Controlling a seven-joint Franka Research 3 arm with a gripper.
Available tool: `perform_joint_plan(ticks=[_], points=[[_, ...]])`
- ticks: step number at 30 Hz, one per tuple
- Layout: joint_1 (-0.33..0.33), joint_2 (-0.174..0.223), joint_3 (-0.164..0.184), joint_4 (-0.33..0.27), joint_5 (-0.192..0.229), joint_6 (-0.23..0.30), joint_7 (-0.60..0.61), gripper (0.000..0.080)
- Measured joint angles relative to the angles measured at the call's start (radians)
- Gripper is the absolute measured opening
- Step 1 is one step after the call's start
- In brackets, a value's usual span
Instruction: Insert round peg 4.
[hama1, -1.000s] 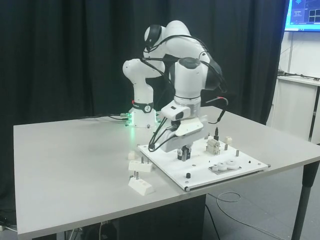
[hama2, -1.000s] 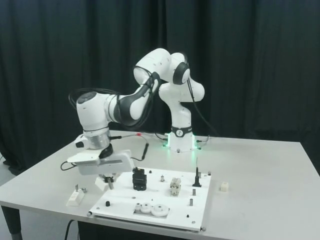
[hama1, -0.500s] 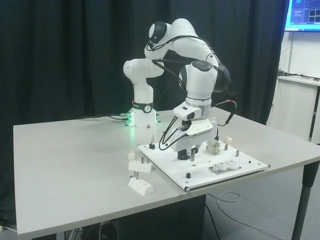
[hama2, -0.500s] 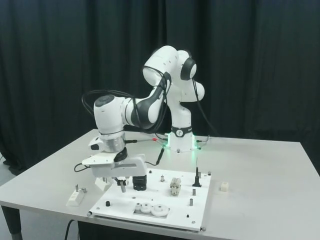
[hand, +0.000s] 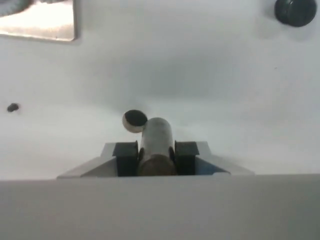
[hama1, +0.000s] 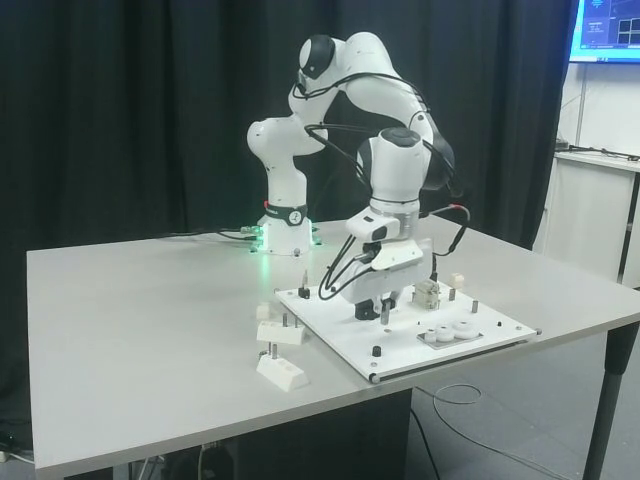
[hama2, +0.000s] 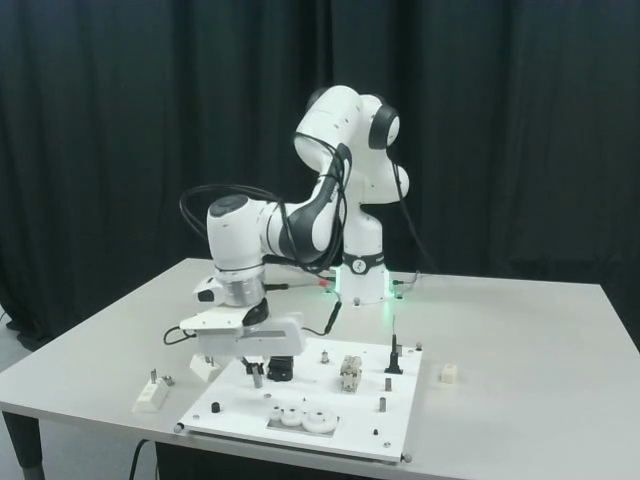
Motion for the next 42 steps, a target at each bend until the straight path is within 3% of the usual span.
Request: perform_joint_plan(ticks=[12, 22, 42], points=[[0.037, -0.065, 0.002, -0.123, 0.000, 0.121, 0.000, 0.0152], [0.052, -0.075, 0.007, -0.176, 0.000, 0.211, 0.004, 0.0152], [0.052, -0.075, 0.015, -0.195, 0.000, 0.242, 0.013, 0.0152]])
